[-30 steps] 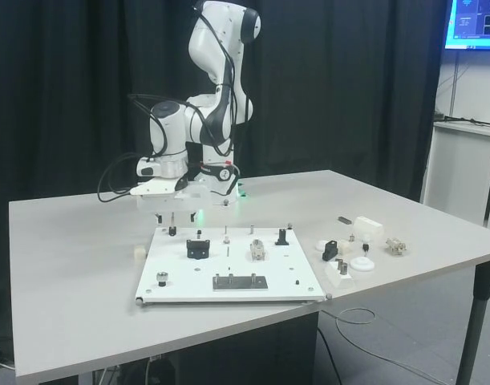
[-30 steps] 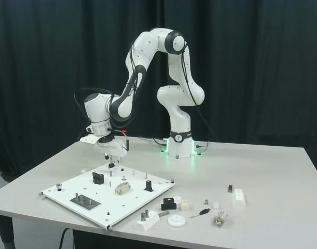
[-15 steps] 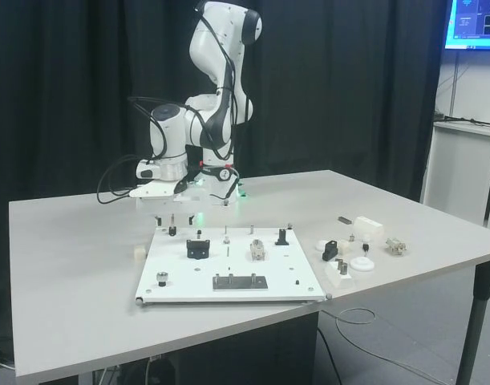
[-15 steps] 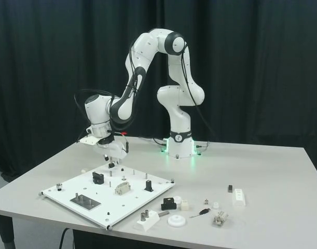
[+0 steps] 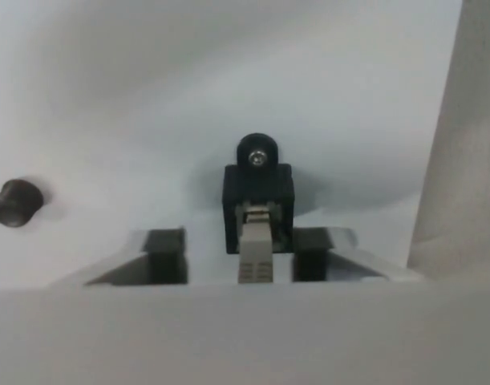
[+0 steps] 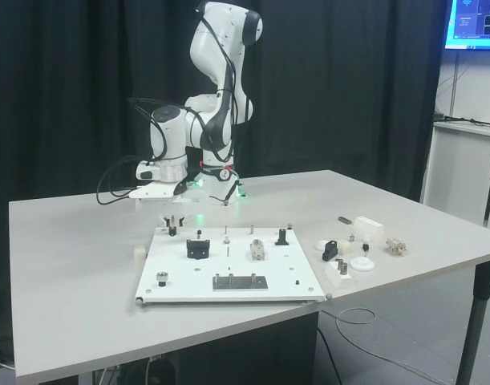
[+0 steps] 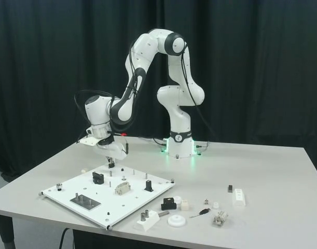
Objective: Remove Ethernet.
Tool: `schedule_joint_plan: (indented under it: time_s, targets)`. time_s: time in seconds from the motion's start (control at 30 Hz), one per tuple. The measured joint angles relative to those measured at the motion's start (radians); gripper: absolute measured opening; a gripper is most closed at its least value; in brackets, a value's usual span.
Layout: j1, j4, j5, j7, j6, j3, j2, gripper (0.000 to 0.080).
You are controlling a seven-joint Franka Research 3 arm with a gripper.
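Pincer [image 5: 257,261] low over far corner of white assembly board [image 6: 228,269], on grey bench [image 6: 76,265]. Fingers [image 5: 166,255] spread apart, one each side of Ethernet plug [image 5: 256,253], neither pad touching it; nothing gripped. Plug seated in black socket block [image 5: 258,204], tail end pointing toward wrist camera. Round black screw head [image 5: 257,151] just beyond block on white board surface. Small black knob [image 5: 16,202] well apart from block, same surface.

From first room view: pincer [image 6: 173,218] just above socket block [image 6: 172,231] at board's back edge, white arm [image 6: 212,96] folded overhead, green light at its base. Black bracket [image 6: 198,249], grey connector [image 6: 257,250] and black clip [image 6: 283,236] spread across board middle; dark plate with pegs [image 6: 238,281] near front edge. Loose white and black parts [image 6: 349,257] on bench beside board, well apart from pincer.

From second room view: pincer [image 7: 109,158] over same back corner of board [image 7: 65,194]; white discs and small fittings [image 7: 200,210] scattered on bench [image 7: 272,181] near front edge.
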Motion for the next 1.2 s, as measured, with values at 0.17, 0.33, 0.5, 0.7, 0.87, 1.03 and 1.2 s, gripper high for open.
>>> schedule_joint_plan:
  time_s: [0.17, 0.33, 0.5, 0.7, 0.87, 1.03, 1.2]
  targets:
    - [-0.001, 0.0, 0.0, 0.0, 0.012, -0.003, 0.006, 0.0238]
    - [-0.001, 0.001, 0.0, 0.0, 0.012, -0.005, 0.006, 0.0085]
    - [-0.001, 0.001, 0.0, 0.0, 0.012, -0.005, 0.006, 0.0081]
    - [-0.001, 0.001, 0.0, 0.0, 0.012, -0.005, 0.006, 0.0081]
    - [-0.001, 0.002, 0.0, 0.0, 0.009, -0.006, 0.006, 0.0081]
    - [-0.001, 0.005, 0.0, 0.006, -0.002, -0.01, 0.001, 0.0081]
    - [-0.001, 0.012, -0.002, 0.006, -0.028, -0.018, -0.011, 0.0081]
